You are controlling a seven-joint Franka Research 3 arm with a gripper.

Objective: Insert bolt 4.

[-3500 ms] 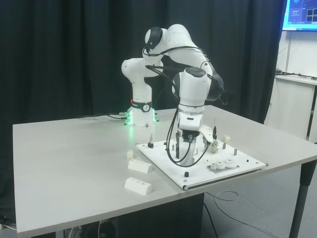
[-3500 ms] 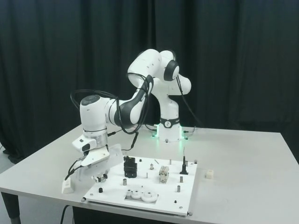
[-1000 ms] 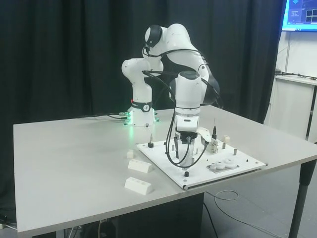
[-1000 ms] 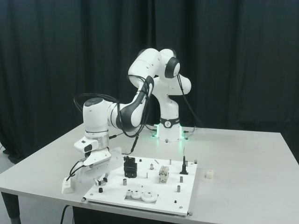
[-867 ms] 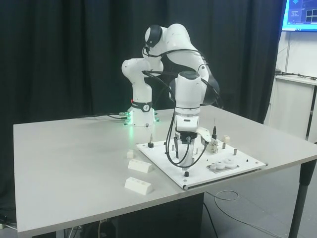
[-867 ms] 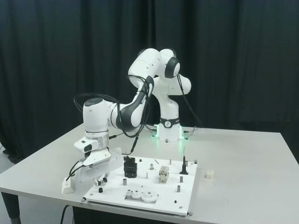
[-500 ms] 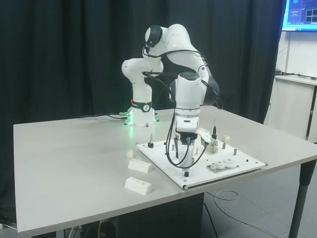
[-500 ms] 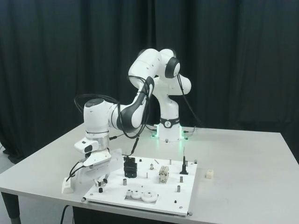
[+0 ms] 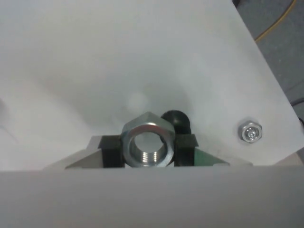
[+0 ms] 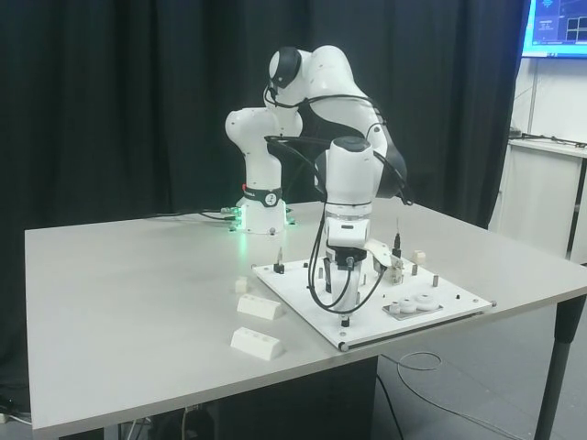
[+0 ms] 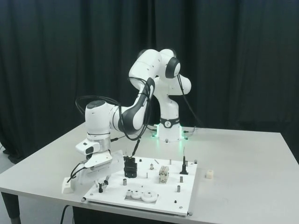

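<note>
A black curtain closes off the back of the room, and in front of it a grey table [image 11: 243, 154] carries a white robot arm [image 11: 140, 100] on a base lit green. A white assembly board [image 11: 145, 184] lies near the table's front edge, with small parts standing on it: a black block [image 11: 129, 168], several short grey pegs, and three white gears [image 11: 140, 195] in a recess at the board's front. Two white holder blocks [image 10: 257, 325] lie on the table just beside the board, and a small white cube [image 11: 210, 174] sits on the table on the board's other side.

The arm bends down over one corner of the board, and its gripper [image 11: 100, 185] hangs just above the board's surface there. In the wrist view, the gripper [image 9: 147, 151] is clamped on a grey bolt [image 9: 147, 145], seen end-on as a hexagonal head with a threaded hollow in its middle. One black finger pad [image 9: 110, 152] presses against each side of the hexagon, so the bolt sits directly between the fingertips and is carried by them. Just behind the bolt's head, touching it in that view, a rounded black knob [image 9: 176, 121] shows on the white board below. A smaller grey hex fastener [image 9: 250, 132] is set into the board near its edge, well apart from the gripper. In the second room view, the bolt's dark lower end [image 11: 100, 189] points down at the board, very close to it; whether it touches the board cannot be told.
</note>
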